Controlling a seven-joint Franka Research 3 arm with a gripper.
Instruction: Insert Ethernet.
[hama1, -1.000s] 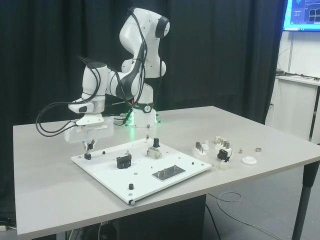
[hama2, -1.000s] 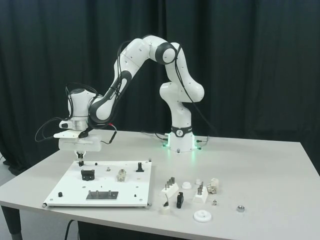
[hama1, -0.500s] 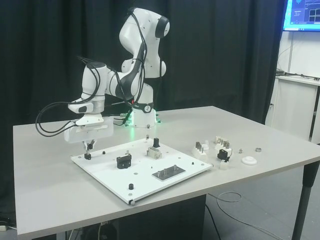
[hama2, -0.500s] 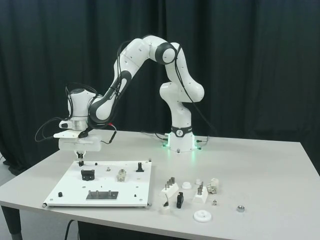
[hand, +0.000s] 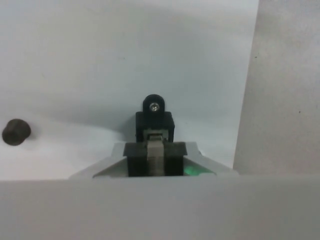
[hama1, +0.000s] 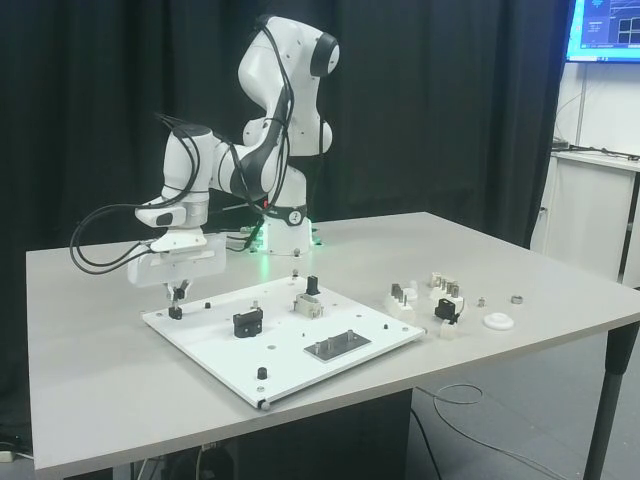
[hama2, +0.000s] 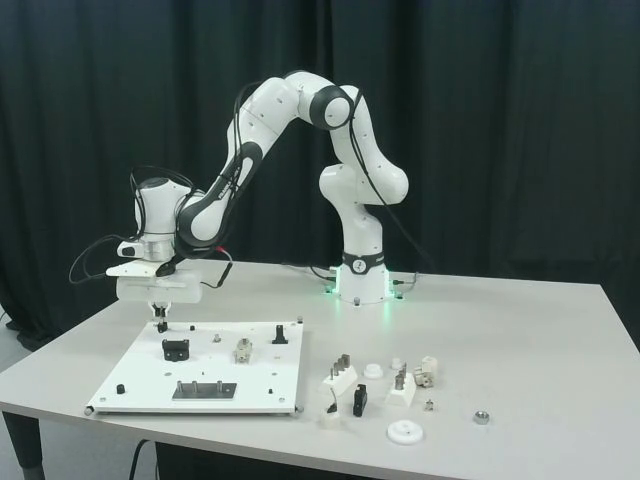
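Gripper (hand: 155, 159) clamped on plug (hand: 155, 156) right above black socket (hand: 155, 122) at board (hama1: 290, 335) corner; keep plug square, press straight down slowly

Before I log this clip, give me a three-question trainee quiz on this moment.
1. True or false: the pincer is over a corner of the white board.
2. What does the pincer hold? A) grey plug B) white gear C) nothing
3. Fill in: the loose parts lie on the grey ____, beside the board.

Key: 1 true. 2 A, the plug sits clamped between the fingers, just above a black socket. 3 table.
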